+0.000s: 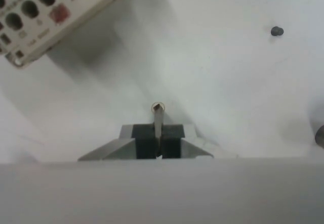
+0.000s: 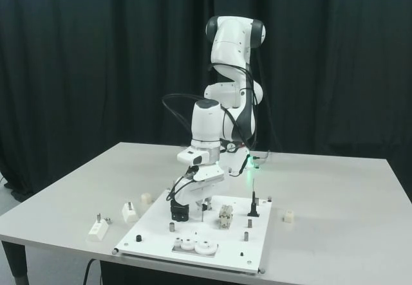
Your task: Insert square peg 1.
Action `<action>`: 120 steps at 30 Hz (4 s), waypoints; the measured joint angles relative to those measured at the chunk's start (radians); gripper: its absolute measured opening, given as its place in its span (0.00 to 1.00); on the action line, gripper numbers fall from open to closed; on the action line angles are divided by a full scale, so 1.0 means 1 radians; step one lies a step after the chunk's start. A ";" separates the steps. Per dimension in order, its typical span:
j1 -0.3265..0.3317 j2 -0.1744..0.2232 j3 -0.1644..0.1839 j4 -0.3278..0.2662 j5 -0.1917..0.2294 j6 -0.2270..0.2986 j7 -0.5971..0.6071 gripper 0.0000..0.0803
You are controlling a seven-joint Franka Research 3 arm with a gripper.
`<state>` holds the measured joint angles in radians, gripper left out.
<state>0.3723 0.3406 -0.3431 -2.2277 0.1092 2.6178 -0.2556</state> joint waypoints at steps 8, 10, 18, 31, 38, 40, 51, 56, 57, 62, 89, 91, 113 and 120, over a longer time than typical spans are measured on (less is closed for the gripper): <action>-0.001 0.000 -0.001 0.000 0.000 -0.002 0.000 0.03; -0.001 0.000 -0.001 0.000 0.000 -0.002 0.000 0.03; 0.000 0.000 -0.001 0.000 0.000 -0.001 0.000 0.03; 0.000 0.011 0.005 0.000 0.000 0.016 0.001 0.03; 0.000 0.008 0.005 0.000 0.000 0.012 0.001 0.03; -0.001 0.008 0.005 0.000 0.000 0.010 0.001 0.03; -0.003 0.011 0.005 0.000 -0.003 0.010 -0.011 0.03; -0.008 0.018 0.005 0.000 -0.003 0.010 -0.014 0.03; -0.010 0.019 0.005 0.000 -0.003 0.010 -0.015 0.03; -0.013 0.017 0.005 0.003 -0.003 0.010 -0.017 0.77; -0.009 -0.060 0.007 0.013 -0.003 -0.144 -0.017 1.00; -0.006 -0.061 0.008 0.012 -0.003 -0.153 -0.017 1.00; 0.048 -0.085 0.015 -0.002 -0.002 -0.230 0.039 1.00; 0.054 -0.101 0.015 -0.014 -0.006 -0.234 0.051 1.00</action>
<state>0.4259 0.2400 -0.3281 -2.2419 0.1035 2.3838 -0.2046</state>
